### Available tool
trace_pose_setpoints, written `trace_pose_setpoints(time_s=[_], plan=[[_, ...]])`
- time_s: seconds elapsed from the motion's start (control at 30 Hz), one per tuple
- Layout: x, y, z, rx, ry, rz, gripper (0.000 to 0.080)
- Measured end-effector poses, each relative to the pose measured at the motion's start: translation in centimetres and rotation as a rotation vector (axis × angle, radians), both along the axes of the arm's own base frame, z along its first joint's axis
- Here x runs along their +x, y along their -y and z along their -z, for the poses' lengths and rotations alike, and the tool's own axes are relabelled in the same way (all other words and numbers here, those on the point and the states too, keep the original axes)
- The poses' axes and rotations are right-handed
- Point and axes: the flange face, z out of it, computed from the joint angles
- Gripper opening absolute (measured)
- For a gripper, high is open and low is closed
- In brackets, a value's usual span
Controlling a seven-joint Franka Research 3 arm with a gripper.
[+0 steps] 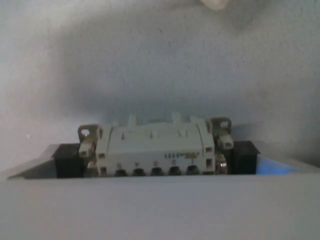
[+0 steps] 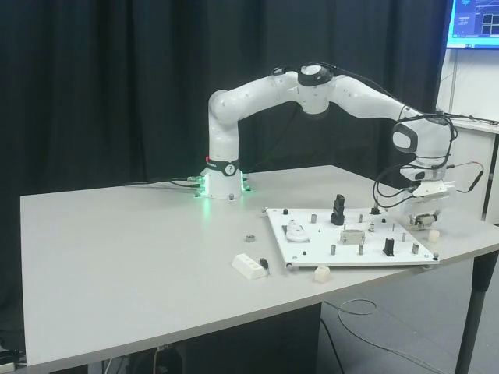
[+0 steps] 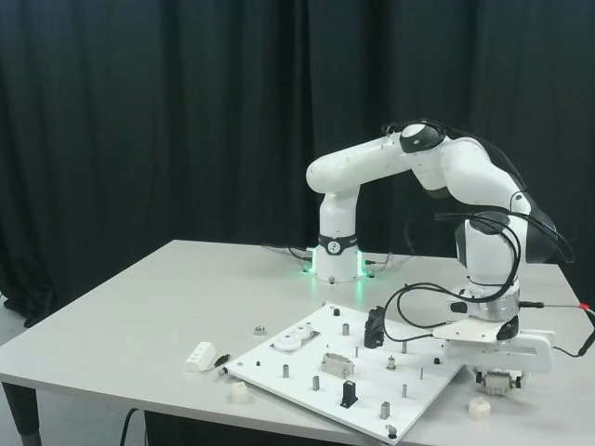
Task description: Place waterproof.
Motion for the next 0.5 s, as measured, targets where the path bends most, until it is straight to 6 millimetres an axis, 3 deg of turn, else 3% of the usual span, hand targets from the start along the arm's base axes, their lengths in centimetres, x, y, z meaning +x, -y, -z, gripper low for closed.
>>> trace_pose_setpoints(time_s=[0.27,0.3,0.5], plan=[[0.0,-0.5,-0.3,-0.023,0.016,0.007,0.0620],[0.0,-0.5,-0.4,-0.026,0.018,0.008,0.0783],[0.2,-0.7,-1.5,-0.032,0.030,0.011,0.0783]])
